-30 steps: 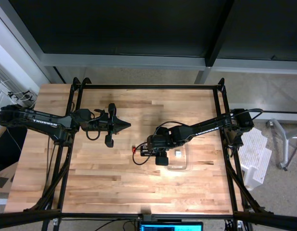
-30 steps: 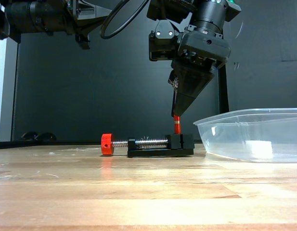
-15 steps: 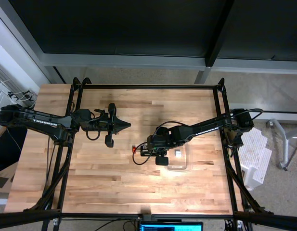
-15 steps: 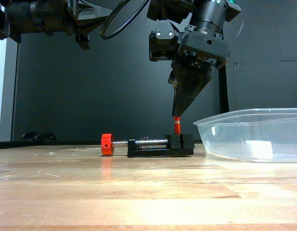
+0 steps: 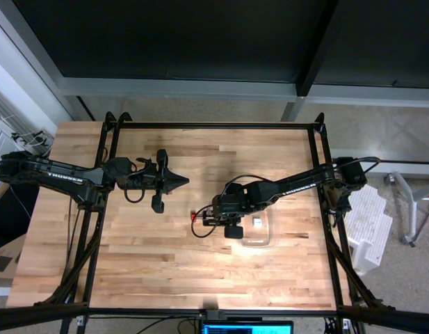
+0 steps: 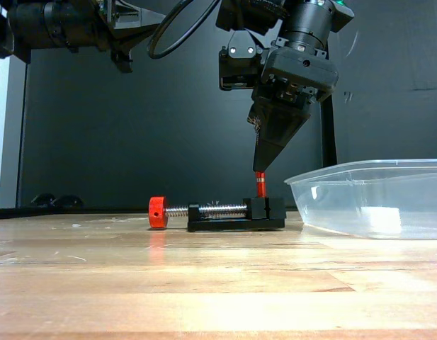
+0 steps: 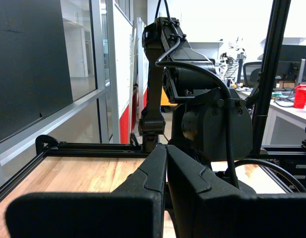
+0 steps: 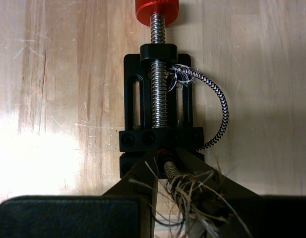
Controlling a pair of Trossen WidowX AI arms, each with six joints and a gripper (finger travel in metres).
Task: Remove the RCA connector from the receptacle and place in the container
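Slippage is the risk: the right gripper, fingers pinched on the upright RCA connector seated in the mid-table receptacle, may lose it or lift the fixture too. The container sits just beside. The left gripper hangs closed over the table's left half.

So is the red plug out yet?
Not yet. Nothing is done: the RCA connector stands in the receptacle. In hand: the right gripper pinches its top. To do: lift it out, drop it in the container. The left gripper hangs shut, off left.
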